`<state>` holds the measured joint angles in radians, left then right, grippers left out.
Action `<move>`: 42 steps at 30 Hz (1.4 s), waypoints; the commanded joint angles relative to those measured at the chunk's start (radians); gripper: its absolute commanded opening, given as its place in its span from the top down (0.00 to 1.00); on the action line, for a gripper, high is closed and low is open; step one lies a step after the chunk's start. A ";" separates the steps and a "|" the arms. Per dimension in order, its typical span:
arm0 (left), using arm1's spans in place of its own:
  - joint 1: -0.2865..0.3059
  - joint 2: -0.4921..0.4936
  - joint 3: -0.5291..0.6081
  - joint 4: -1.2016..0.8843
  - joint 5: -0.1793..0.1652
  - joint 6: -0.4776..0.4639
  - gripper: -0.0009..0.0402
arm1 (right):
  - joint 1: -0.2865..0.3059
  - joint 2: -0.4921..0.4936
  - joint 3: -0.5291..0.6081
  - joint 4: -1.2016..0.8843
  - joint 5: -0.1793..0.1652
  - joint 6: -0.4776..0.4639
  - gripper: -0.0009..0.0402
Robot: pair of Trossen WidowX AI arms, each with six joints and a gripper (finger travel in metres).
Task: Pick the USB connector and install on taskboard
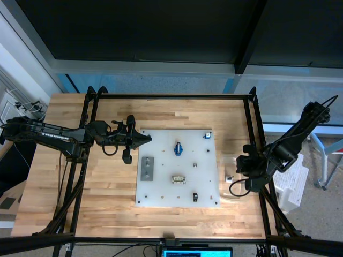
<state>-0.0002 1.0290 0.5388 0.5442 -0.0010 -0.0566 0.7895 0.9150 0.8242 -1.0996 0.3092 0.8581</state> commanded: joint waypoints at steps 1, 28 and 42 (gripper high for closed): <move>0.000 0.000 0.000 0.000 0.000 0.000 0.98 | 0.010 0.032 -0.001 -0.013 -0.032 0.024 0.98; 0.000 0.000 0.000 0.000 0.000 0.000 0.98 | 0.024 0.254 -0.032 0.080 -0.023 0.079 0.63; 0.000 0.000 0.000 0.000 0.000 0.000 0.98 | -0.004 0.297 -0.087 0.169 0.006 0.067 0.63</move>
